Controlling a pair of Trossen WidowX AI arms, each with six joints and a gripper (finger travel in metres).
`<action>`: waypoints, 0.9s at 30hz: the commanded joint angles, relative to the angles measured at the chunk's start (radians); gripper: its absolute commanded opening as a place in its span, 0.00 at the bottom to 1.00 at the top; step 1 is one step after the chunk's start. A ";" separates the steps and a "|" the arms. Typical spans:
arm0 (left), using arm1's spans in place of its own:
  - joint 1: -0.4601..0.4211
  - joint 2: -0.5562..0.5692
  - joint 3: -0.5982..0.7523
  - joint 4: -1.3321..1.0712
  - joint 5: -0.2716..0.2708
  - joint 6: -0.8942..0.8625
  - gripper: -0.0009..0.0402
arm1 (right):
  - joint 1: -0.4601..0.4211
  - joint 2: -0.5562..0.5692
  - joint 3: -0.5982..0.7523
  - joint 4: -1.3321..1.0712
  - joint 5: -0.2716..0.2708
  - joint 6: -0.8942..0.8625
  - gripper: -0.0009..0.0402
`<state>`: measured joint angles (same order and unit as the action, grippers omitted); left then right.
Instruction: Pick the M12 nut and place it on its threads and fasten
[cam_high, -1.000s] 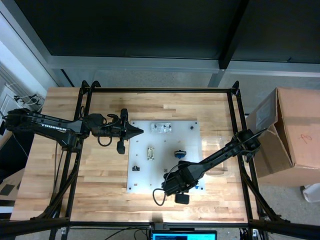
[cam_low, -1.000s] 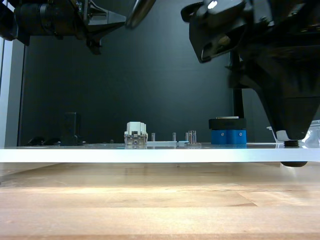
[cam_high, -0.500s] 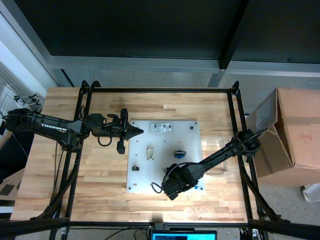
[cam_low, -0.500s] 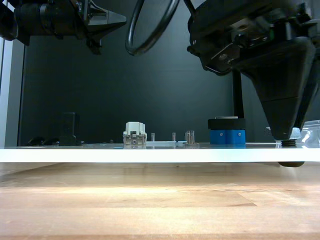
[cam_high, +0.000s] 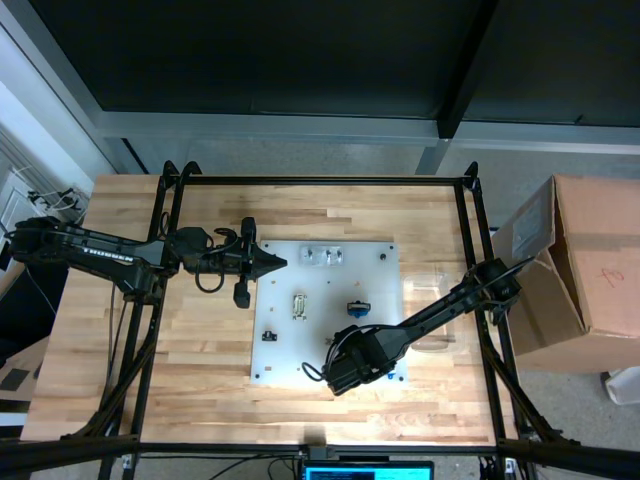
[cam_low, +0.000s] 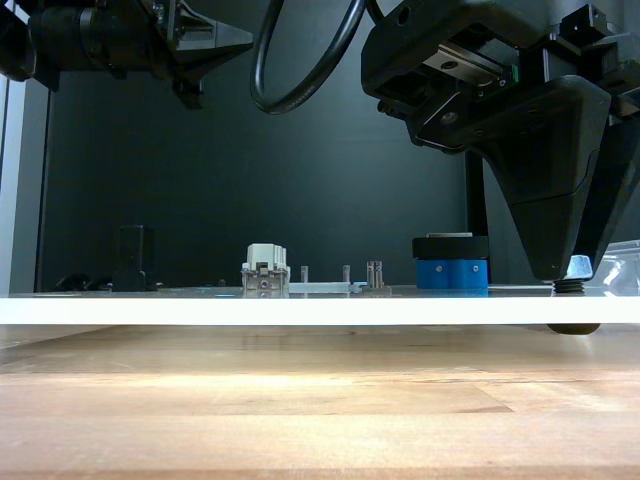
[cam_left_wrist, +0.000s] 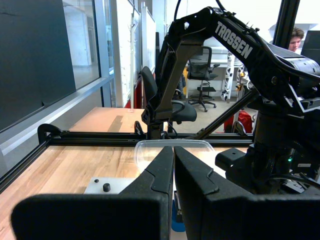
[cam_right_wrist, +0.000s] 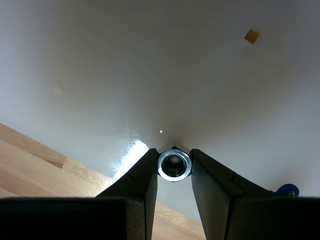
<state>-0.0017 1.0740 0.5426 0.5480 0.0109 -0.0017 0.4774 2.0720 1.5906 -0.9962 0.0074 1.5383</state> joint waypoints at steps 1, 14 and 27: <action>0.000 0.000 0.000 0.000 0.000 0.000 0.02 | 0.000 0.000 0.001 -0.006 0.001 -0.002 0.07; 0.000 0.000 0.000 0.000 0.000 0.000 0.02 | 0.000 0.000 0.001 -0.008 0.000 -0.002 0.29; 0.000 0.000 0.000 0.000 0.000 0.000 0.02 | 0.000 -0.015 0.002 -0.008 -0.001 -0.003 0.53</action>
<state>-0.0017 1.0744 0.5426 0.5472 0.0109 -0.0017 0.4767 2.0670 1.5909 -1.0016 0.0109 1.5356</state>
